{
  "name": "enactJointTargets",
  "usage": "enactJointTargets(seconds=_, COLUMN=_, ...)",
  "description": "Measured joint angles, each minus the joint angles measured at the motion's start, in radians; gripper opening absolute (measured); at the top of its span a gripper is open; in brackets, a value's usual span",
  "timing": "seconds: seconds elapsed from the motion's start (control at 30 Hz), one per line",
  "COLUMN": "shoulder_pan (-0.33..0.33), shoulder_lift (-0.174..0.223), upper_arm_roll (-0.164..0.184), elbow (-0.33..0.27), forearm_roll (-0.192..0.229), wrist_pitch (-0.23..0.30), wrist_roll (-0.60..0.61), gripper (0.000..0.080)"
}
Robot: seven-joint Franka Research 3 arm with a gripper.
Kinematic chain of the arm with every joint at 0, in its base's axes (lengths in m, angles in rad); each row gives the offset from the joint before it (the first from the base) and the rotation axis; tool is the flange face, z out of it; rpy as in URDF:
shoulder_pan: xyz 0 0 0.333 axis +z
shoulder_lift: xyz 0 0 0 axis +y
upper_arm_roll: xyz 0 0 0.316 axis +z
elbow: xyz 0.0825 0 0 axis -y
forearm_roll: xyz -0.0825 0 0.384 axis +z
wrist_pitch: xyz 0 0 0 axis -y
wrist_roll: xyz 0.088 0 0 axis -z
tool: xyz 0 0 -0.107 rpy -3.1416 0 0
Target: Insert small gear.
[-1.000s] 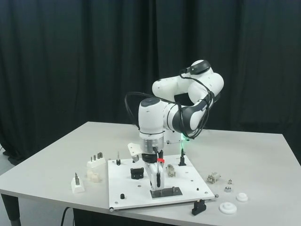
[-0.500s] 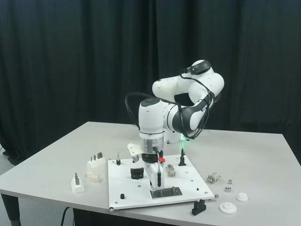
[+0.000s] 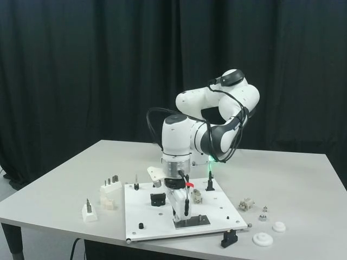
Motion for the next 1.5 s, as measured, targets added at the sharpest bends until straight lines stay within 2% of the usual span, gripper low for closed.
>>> enactJointTargets(seconds=0.17, shoulder_pan=0.011, shoulder_lift=0.0, upper_arm_roll=0.01, elbow=-0.016, forearm_roll=0.0, wrist_pitch=0.032, wrist_roll=0.0, gripper=0.0139)
enactJointTargets(seconds=0.37, shoulder_pan=0.023, shoulder_lift=0.0, upper_arm_roll=0.003, elbow=-0.029, forearm_roll=-0.015, wrist_pitch=0.04, wrist_roll=-0.01, gripper=0.0139)
enactJointTargets(seconds=0.4, shoulder_pan=0.024, shoulder_lift=0.0, upper_arm_roll=0.0, elbow=-0.03, forearm_roll=-0.019, wrist_pitch=0.039, wrist_roll=-0.012, gripper=0.0331)
enactJointTargets(seconds=0.57, shoulder_pan=0.031, shoulder_lift=-0.001, upper_arm_roll=-0.02, elbow=-0.03, forearm_roll=-0.027, wrist_pitch=0.029, wrist_roll=-0.012, gripper=0.0331)
enactJointTargets(seconds=0.6, shoulder_pan=0.032, shoulder_lift=-0.001, upper_arm_roll=-0.024, elbow=-0.03, forearm_roll=-0.027, wrist_pitch=0.024, wrist_roll=-0.012, gripper=0.0634)
enactJointTargets(seconds=0.87, shoulder_pan=0.039, shoulder_lift=-0.015, upper_arm_roll=-0.043, elbow=-0.026, forearm_roll=-0.021, wrist_pitch=0.004, wrist_roll=-0.012, gripper=0.0634)
enactJointTargets(seconds=0.9, shoulder_pan=0.039, shoulder_lift=-0.016, upper_arm_roll=-0.044, elbow=-0.025, forearm_roll=-0.017, wrist_pitch=0.004, wrist_roll=-0.012, gripper=0.0791)
enactJointTargets(seconds=1.13, shoulder_pan=0.038, shoulder_lift=-0.019, upper_arm_roll=-0.045, elbow=-0.01, forearm_roll=0.021, wrist_pitch=0.006, wrist_roll=-0.012, gripper=0.0798)
enactJointTargets(seconds=1.5, shoulder_pan=0.023, shoulder_lift=-0.015, upper_arm_roll=-0.031, elbow=0.017, forearm_roll=0.036, wrist_pitch=0.043, wrist_roll=-0.012, gripper=0.08)
